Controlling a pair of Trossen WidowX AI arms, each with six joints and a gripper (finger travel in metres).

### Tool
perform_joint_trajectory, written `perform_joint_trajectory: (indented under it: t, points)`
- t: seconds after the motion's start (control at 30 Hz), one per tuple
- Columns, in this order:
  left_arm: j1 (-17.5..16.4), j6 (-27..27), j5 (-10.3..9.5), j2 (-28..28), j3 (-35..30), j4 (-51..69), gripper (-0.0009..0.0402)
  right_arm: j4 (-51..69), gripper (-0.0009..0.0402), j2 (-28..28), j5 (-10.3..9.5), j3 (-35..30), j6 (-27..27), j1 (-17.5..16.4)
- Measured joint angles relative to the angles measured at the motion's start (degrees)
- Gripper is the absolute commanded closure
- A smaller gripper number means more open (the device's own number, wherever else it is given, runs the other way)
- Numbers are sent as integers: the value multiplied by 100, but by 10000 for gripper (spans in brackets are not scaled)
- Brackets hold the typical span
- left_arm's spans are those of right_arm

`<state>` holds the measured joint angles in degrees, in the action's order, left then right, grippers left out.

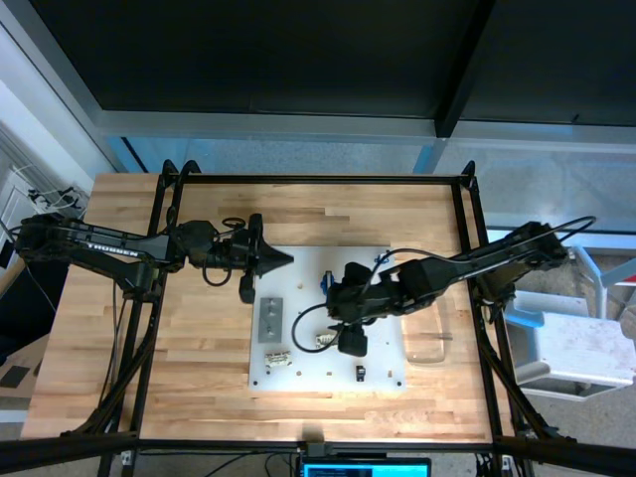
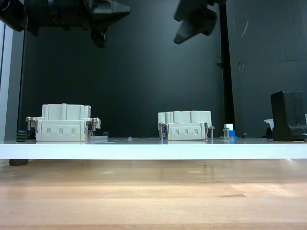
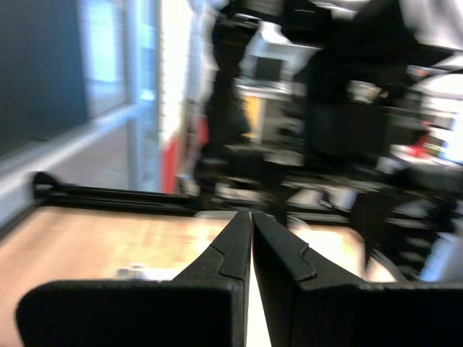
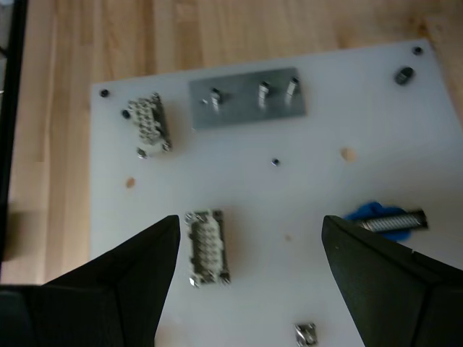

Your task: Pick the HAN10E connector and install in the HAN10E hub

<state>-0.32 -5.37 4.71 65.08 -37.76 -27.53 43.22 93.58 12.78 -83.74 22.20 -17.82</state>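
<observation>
Nearest: bare wood of the table (image 2: 153, 201), then the white board (image 2: 153, 149) resting on it; on the board's near left part, the hub (image 2: 62, 124), upright, metal tabs at both ends, just beside one end of the grey block (image 4: 246, 101); to the right in the low view and apart from the hub, the connector (image 4: 207, 247), flat on the board, contact face up, untouched; directly above it and raised clear, the right gripper (image 4: 249, 228), jaws wide open and empty, connector closer to one finger than the other; near the other finger, a blue piece (image 4: 380, 219); left gripper (image 3: 252, 217) high over the board's far left edge, fingers pressed together, gripping nothing.
</observation>
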Motion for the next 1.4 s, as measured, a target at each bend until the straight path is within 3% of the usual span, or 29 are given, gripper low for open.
perform_joint_trajectory:
  t: [0.07,0.3,0.37,0.5,0.67,0.93,1.17,1.4]
  points:
    - [76,-2,55,0,-129,337,375,-63,118,-205,94,249,13,-4]
    - [426,4,-295,7,-540,1759,298,-63,118,-754,153,752,-138,-13]
    - [568,-17,-516,7,-634,2144,274,-55,118,-872,267,852,-199,-13]
    - [1014,-76,-1134,7,-704,2546,224,-46,118,-1080,293,1060,-212,-7]
    - [1591,-605,-1478,7,-704,2859,180,0,118,-1191,291,1134,-310,-7]
    - [2457,-1331,-2208,258,-704,3217,173,-4,118,-1224,382,1143,-555,-4]
    - [2898,-1873,-2334,669,-848,3519,172,-22,118,-1224,393,1143,-627,9]
    - [3104,-2177,-2310,1484,-1958,5128,172,-22,118,-1224,402,1143,-632,11]
